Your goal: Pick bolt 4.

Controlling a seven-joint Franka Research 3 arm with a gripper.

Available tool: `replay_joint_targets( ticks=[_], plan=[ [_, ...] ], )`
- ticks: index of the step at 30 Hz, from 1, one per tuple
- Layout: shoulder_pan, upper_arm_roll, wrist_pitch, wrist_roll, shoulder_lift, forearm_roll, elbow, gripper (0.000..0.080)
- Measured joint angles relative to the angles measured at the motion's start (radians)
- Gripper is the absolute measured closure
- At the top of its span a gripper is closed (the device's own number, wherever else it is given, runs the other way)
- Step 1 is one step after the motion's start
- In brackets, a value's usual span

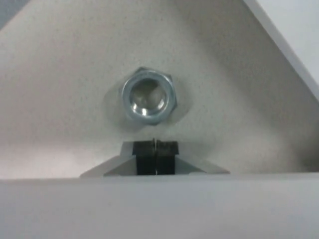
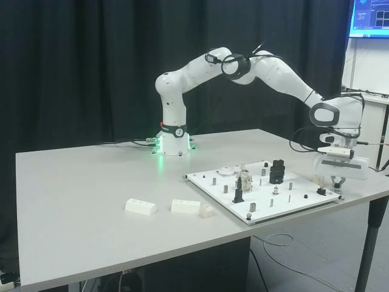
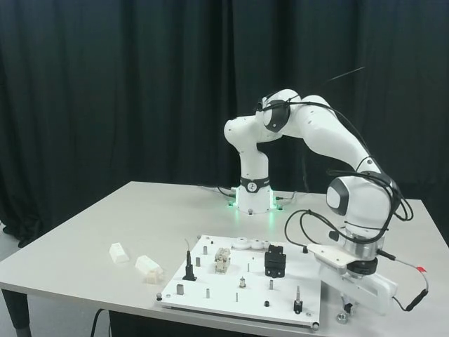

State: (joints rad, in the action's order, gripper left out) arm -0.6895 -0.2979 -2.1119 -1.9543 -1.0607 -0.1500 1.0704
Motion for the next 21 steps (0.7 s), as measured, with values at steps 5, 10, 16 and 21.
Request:
replay_joint_targets(
  ticks=[5, 10, 16, 21],
  plan=[
    [0.0, -0.008, 0.062, 0.006, 0.0, 0.0, -0.039, 0.0799],
    [0.001, -0.02, 0.119, 0.044, 0.001, -0.002, -0.077, 0.0801],
    [0.005, -0.031, 0.162, 0.075, 0.005, -0.014, -0.107, 0.0801],
    [0.008, -0.04, 0.176, 0.107, 0.007, -0.028, -0.118, 0.0801]
  ],
)
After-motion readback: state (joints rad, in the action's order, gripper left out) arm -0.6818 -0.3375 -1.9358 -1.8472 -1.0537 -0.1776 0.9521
